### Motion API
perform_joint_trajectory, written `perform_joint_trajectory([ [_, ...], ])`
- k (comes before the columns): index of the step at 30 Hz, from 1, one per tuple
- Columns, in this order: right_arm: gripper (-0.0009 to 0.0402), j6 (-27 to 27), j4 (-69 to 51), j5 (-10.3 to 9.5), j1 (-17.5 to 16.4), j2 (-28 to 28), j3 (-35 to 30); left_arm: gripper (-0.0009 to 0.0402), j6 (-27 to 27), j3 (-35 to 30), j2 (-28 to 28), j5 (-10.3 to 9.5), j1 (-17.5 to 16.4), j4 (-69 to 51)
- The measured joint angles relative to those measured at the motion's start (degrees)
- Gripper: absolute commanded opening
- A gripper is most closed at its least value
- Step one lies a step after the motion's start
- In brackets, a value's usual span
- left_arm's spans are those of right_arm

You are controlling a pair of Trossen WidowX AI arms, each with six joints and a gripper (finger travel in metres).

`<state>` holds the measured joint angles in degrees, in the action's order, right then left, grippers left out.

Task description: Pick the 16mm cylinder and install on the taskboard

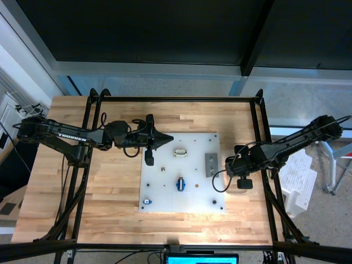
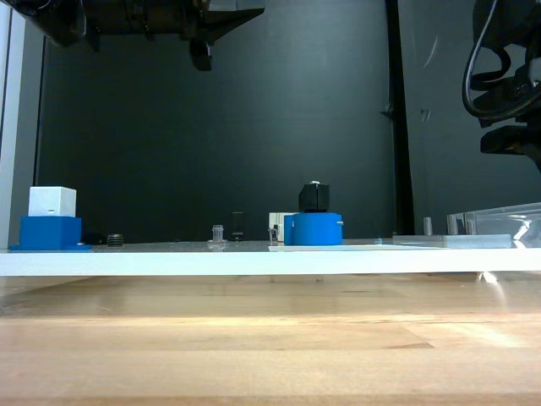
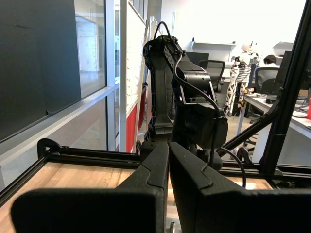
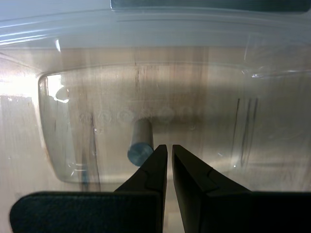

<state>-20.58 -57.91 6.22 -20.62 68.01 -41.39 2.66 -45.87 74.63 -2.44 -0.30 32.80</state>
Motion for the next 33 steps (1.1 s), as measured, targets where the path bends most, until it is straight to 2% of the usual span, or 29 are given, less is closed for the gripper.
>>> perform_joint_trajectory([
  [10, 0.0021, -0.1, 2.2, -0.31, -0.1, 0.0, 2.0, 0.0000, 0.0, 0.0, 0.0, 0.00, 0.0, 0.0],
  [22, 0.0132, -1.0, 2.0, -0.39, -0.2, 0.0, 2.0, 0.0000, 0.0, 0.0, 0.0, 0.00, 0.0, 0.0],
  [33, 0.0181, -1.7, 1.9, -0.28, -0.3, 0.0, 2.0, 0.0000, 0.0, 0.0, 0.0, 0.00, 0.0, 0.0],
])
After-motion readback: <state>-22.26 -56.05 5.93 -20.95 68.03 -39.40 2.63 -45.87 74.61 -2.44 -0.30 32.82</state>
